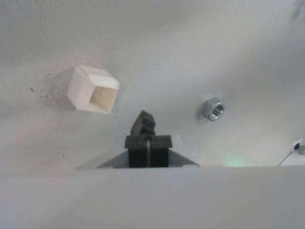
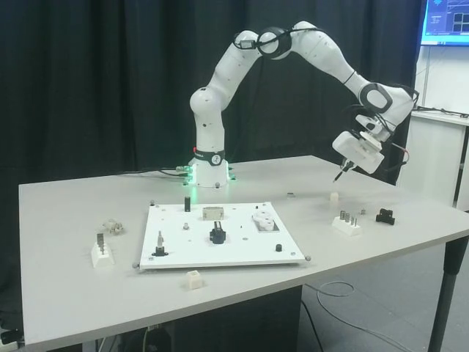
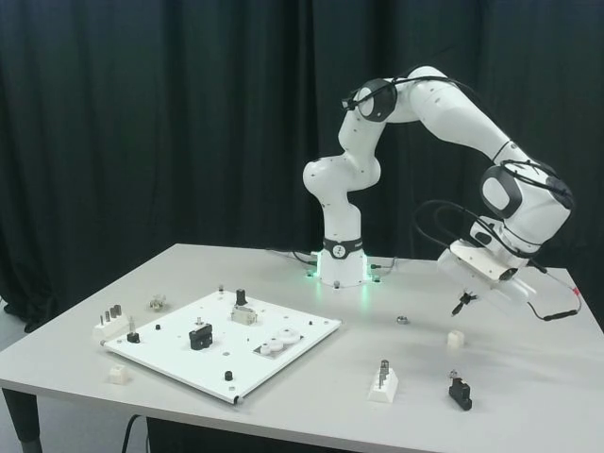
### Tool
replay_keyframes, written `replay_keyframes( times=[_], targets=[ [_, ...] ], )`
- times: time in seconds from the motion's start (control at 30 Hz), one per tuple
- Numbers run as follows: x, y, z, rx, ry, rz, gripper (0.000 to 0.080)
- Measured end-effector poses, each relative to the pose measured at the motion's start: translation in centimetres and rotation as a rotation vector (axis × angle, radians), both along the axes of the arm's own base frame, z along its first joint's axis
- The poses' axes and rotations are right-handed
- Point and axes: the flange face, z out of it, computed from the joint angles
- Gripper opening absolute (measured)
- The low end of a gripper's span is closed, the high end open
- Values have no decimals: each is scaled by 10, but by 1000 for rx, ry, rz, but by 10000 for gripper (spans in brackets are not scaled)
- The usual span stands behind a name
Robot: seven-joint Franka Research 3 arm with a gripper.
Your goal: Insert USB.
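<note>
My gripper point(image 1: 147, 142) is shut on a small black plug point(image 1: 143, 123) that sticks out past the black fingertips. In the room views the gripper point(image 2: 341, 174) point(image 3: 461, 304) hangs above the table's right side, tilted, with the plug at its tip clear of the surface. A white hollow cube point(image 1: 93, 89) point(image 2: 334, 196) point(image 3: 456, 338) rests on the table just below and beside the gripper, its square opening facing the wrist camera. The white board point(image 2: 289, 253) point(image 3: 311, 332) with several small fittings lies far to the left of the gripper.
A grey metal nut point(image 1: 213, 109) point(image 3: 403, 320) lies on the table near the cube. A white block with pins point(image 2: 346, 222) point(image 3: 383, 384) and a black clip point(image 2: 385, 215) point(image 3: 460, 392) sit near the front right edge. More small white holders point(image 2: 102, 253) point(image 2: 193, 279) stand around the board.
</note>
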Motion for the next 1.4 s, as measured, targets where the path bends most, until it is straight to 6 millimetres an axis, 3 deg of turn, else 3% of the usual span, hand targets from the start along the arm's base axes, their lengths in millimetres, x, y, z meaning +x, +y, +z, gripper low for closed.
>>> replay_keyframes(
  times=[0.4,1.4],
  targets=[
    [4,-2,13,18,-9,3,9],
    [12,-11,20,29,-6,12,9]
  ],
)
